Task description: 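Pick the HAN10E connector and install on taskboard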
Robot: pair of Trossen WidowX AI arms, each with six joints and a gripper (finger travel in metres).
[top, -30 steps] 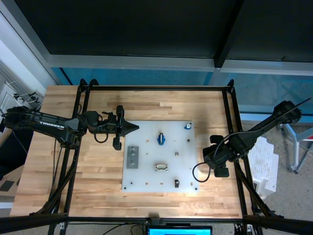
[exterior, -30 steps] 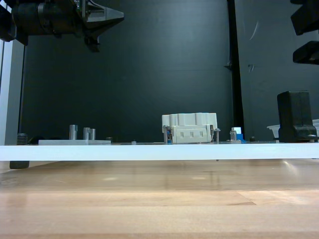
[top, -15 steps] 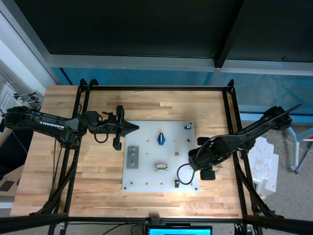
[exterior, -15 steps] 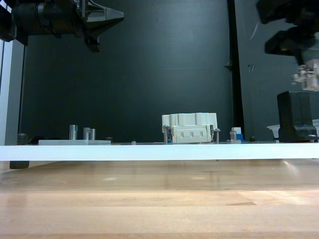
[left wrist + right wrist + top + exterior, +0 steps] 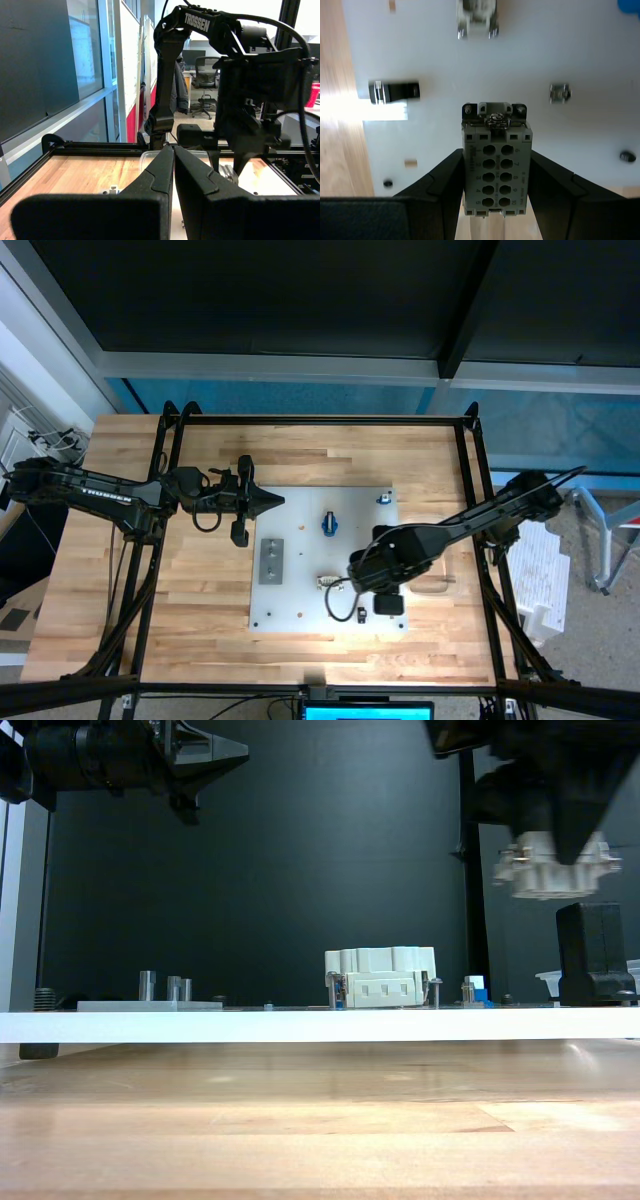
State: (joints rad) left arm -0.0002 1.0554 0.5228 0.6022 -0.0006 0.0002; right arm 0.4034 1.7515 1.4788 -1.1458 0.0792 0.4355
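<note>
Wooden table (image 5: 200, 640), pale planks — white taskboard (image 5: 300, 605) atop

1. Two end effectors: the left end effector (image 5: 272, 500), fingers pressed together, hangs toward the worktop's left edge. The right end effector (image 5: 496, 155) hangs nearer the worktop's near edge, clamping a connector.
2. One white taskboard (image 5: 300, 612).
3. Two beige connectors: the HAN10E connector (image 5: 555, 870) held in the air, and a second connector (image 5: 380, 978) standing on the taskboard.
4. One grey block (image 5: 271, 560).
5. Two blue parts: a bigger blue part (image 5: 329, 523) and a tiny blue part (image 5: 382, 499).

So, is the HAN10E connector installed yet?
Not seated: the right gripper holds the HAN10E connector above the taskboard; left gripper, shut, hovers over its far-left corner.
</note>
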